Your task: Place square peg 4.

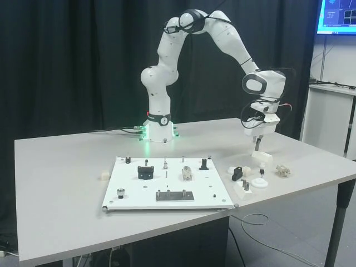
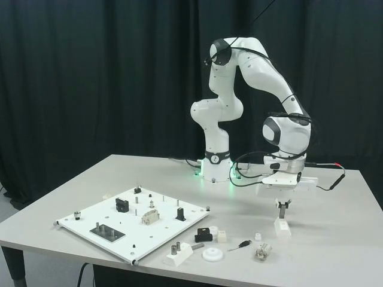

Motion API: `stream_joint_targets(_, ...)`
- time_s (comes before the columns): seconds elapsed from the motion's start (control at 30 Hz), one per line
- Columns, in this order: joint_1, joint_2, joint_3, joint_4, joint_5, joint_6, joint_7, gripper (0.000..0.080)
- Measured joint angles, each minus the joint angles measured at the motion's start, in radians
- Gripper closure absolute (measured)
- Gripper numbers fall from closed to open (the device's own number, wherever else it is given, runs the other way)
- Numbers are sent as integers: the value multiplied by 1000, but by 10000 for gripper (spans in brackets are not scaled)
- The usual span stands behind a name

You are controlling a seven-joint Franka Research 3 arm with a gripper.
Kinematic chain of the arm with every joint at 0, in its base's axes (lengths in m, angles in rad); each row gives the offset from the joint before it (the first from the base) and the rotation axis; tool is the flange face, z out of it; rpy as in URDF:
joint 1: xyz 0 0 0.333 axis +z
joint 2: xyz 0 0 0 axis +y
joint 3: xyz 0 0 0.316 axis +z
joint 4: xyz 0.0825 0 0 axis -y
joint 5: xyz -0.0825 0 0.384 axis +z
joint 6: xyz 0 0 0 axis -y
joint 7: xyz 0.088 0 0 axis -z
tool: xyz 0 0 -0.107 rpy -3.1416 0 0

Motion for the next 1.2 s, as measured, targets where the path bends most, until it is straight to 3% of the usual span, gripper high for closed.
stream_joint_targets(0.83,0,1,0,0,0,15,45,649)
stream_joint_targets(1.2,6,3,2,0,-6,26,-10,649)
